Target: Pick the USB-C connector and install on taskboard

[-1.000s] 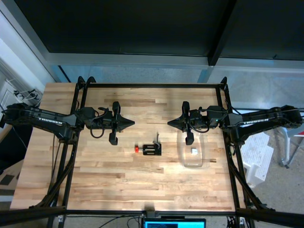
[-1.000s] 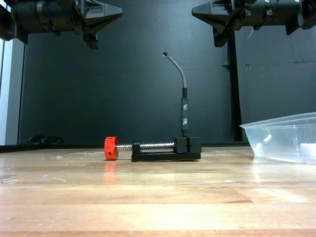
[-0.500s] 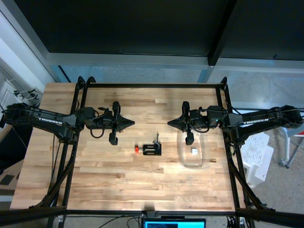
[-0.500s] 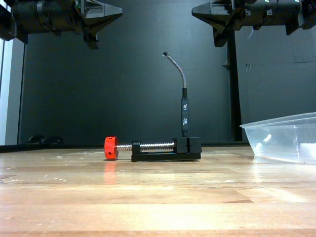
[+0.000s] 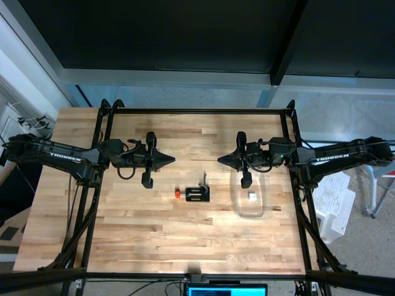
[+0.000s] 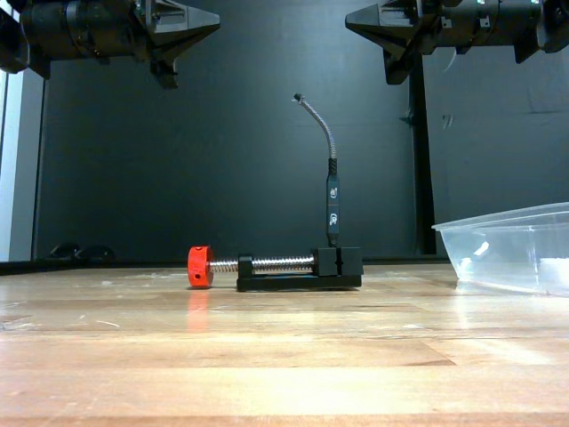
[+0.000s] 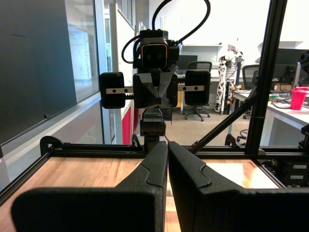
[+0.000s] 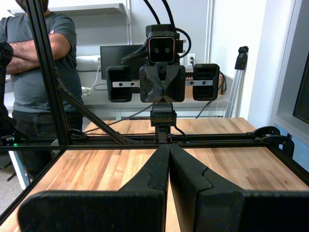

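Connector (image 6: 332,205) stays seated on the vise (image 6: 343,265), unheld, while left tool (image 6: 215,19) and right tool (image 6: 350,15) hang parked high, both closed and empty, so the install looks done.

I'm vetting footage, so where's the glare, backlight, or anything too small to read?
Low view: connector sharp on the vise against a dark backdrop; tray glints. High view: even light, connector too small to read. Left wrist view: bright backlight behind the shut left pincer. Right wrist view: even light on the shut right pincer. Each hangs high on its own side.
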